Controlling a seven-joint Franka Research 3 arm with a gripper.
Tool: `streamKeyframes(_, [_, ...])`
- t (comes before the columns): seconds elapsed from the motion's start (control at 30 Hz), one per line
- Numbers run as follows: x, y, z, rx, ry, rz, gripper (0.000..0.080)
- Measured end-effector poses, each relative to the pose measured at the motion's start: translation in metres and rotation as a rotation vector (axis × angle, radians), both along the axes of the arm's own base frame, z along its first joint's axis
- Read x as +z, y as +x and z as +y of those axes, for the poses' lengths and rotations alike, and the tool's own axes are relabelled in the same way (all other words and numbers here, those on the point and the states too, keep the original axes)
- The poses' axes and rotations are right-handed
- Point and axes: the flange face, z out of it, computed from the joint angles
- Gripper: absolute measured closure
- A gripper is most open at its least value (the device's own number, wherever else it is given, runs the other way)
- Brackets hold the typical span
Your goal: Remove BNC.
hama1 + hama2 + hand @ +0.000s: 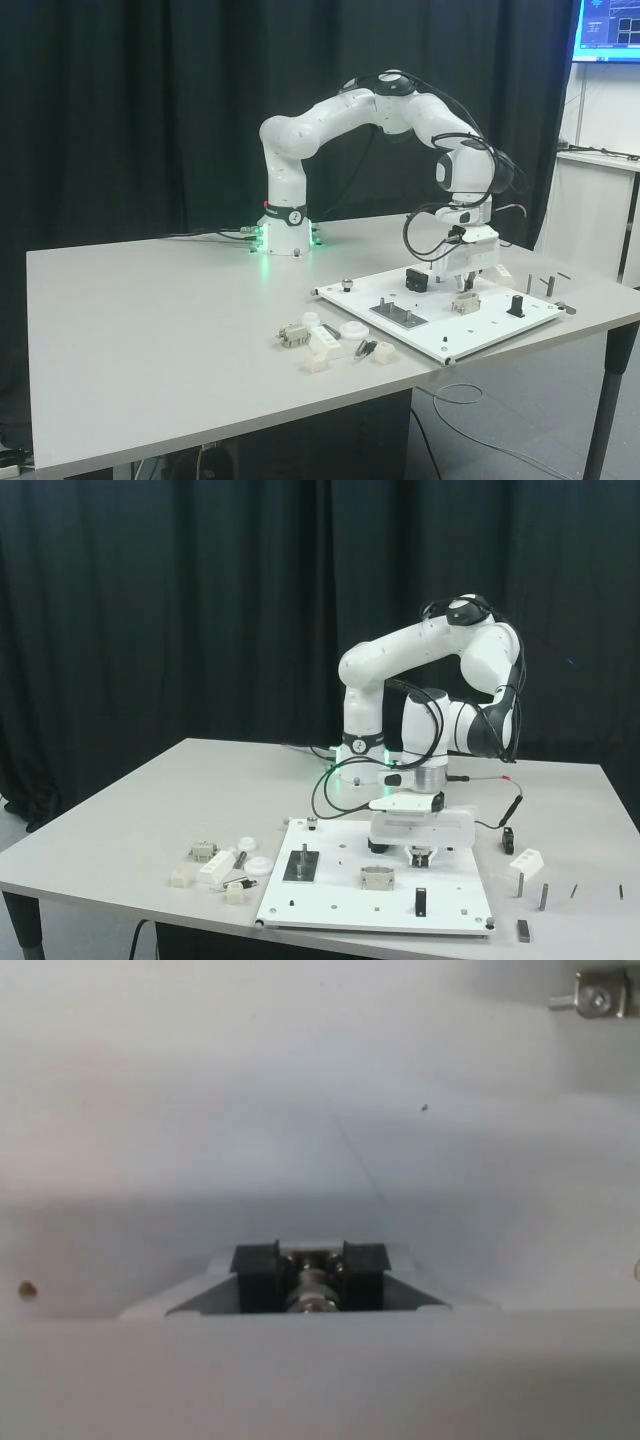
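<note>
A robotics lab: black curtains (120, 110), white arm (340, 115) on grey table (150, 300)

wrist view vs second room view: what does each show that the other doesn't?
Only the wrist view: the small metal BNC connector sitting between the two black fingertip pads, and a small metal bracket on the board.

Only the second room view: the whole white robot arm, the loose white parts on the grey table, the black curtain, and the green light at the arm's base.

Both: the gripper down at the flat white board.
</note>
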Motion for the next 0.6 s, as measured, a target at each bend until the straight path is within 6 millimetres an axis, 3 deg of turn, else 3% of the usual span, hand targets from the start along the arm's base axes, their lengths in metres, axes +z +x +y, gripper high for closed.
streamKeyframes(0.6, [0.0007, -0.0004, -0.0007, 0.285, -0.003, 0.007, 0.0672])
